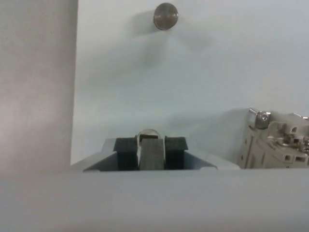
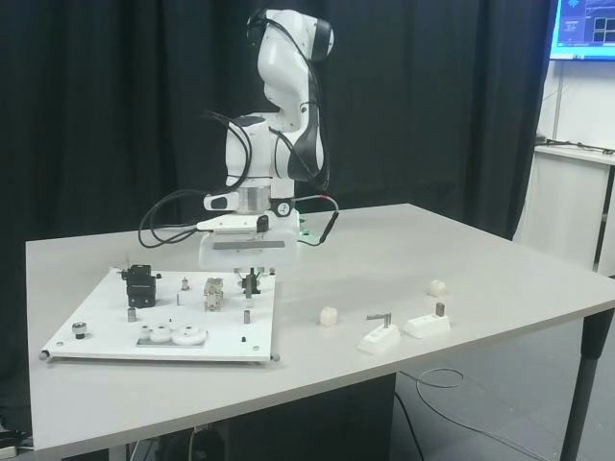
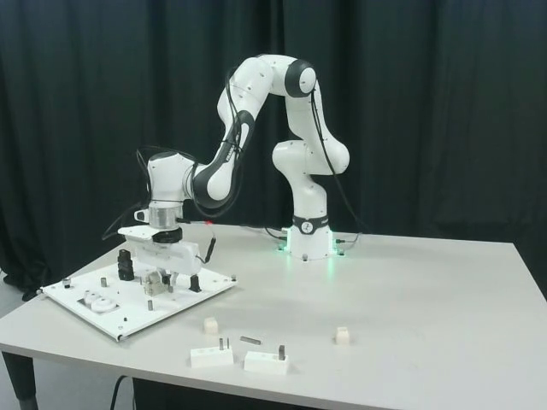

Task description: Insert square peg 3.

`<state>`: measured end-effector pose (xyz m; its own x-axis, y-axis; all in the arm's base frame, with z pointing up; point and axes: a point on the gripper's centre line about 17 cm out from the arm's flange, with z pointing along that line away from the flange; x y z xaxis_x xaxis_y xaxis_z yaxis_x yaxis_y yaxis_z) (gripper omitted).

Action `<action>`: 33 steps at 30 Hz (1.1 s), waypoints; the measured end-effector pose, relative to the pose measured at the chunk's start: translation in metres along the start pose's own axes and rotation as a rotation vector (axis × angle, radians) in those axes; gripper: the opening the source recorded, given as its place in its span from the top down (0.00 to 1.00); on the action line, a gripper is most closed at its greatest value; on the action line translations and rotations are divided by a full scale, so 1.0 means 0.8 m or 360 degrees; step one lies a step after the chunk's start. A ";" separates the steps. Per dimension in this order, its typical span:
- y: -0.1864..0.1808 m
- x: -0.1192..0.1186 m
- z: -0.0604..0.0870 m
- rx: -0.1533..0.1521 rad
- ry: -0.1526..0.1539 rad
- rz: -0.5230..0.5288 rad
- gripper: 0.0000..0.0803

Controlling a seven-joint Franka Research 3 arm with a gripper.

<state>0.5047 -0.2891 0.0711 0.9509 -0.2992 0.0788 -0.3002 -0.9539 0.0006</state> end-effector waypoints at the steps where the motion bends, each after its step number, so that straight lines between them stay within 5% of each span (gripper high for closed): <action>1: 0.000 -0.001 0.001 0.0000 0.0000 0.0001 0.86; 33: 0.000 -0.010 0.021 -0.0002 0.0050 0.0050 0.86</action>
<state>0.4985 -0.2871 0.0538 0.9382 -0.3281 0.1099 -0.3300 -0.9440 -0.0013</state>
